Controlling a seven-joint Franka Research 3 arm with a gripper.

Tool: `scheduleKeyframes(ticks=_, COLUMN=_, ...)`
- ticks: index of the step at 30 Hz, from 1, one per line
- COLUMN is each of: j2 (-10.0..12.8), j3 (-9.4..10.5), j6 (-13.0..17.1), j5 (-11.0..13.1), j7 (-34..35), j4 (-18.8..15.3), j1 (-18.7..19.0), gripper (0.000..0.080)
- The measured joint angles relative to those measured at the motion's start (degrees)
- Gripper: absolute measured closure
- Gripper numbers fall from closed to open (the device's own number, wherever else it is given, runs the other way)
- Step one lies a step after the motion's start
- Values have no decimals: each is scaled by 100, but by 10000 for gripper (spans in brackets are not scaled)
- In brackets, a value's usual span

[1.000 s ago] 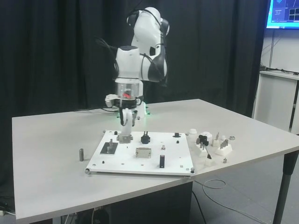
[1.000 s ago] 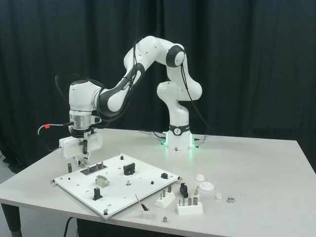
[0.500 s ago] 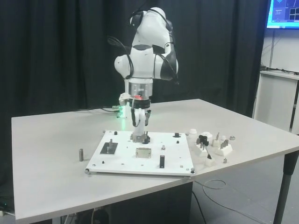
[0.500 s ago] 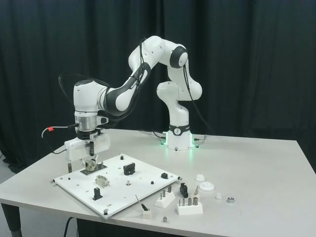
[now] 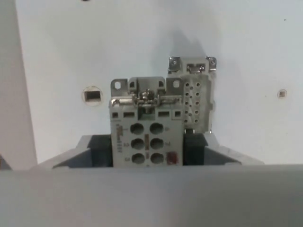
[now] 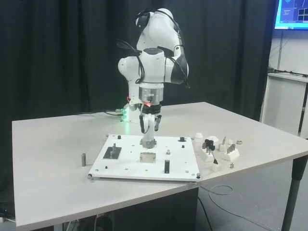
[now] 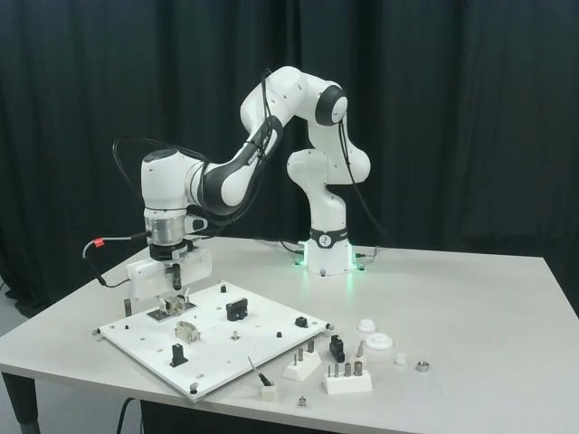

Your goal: Insert waterproof.

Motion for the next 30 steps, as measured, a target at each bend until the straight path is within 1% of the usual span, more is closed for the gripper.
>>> scheduleKeyframes(ticks=13, j2=153, j3=-170, j6=-10, j5=-56, j7=224, j4=0, j1=201, gripper=492)
scheduleKeyframes(ticks=18, j2=159, j3=-206, j6=-40, j5=-105, j7=292, j4=0, j1=245, gripper=492)
scheduleKeyframes(ticks=30, j2=159, j3=-235, j6=-103, j5=-99, j7=498, j4=-1, j1=286, gripper=492)
